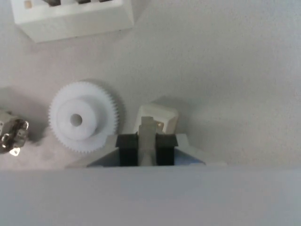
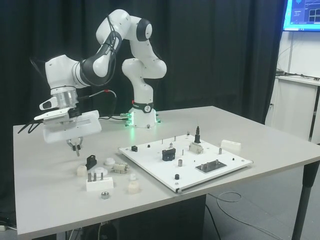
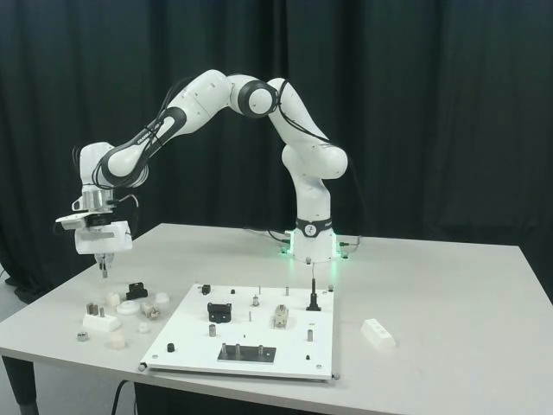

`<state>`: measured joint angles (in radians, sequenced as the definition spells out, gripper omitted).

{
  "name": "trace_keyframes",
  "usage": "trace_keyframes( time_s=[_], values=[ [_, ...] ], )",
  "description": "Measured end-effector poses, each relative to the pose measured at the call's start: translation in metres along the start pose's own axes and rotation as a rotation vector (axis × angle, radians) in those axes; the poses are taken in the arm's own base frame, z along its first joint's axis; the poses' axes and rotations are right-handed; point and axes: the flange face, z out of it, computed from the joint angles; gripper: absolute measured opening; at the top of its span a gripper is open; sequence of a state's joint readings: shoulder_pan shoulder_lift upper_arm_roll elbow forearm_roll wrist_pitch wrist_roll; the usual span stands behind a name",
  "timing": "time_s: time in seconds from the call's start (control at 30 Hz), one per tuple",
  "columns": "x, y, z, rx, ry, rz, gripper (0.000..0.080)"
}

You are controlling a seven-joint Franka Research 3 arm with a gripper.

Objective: Insert Ethernet.

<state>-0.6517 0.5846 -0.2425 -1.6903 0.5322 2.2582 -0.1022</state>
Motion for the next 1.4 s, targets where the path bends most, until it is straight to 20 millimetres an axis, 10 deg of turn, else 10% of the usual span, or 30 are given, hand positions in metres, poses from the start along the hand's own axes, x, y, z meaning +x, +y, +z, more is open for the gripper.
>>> trace_keyframes(
  time_s=[0.8,1.4],
  values=[
    [-0.012,-0.018,-0.009,-0.003,-0.059,-0.227,0.0075],
    [-0.068,-0.039,-0.018,0.016,-0.115,-0.434,0.0075]
  ],
)
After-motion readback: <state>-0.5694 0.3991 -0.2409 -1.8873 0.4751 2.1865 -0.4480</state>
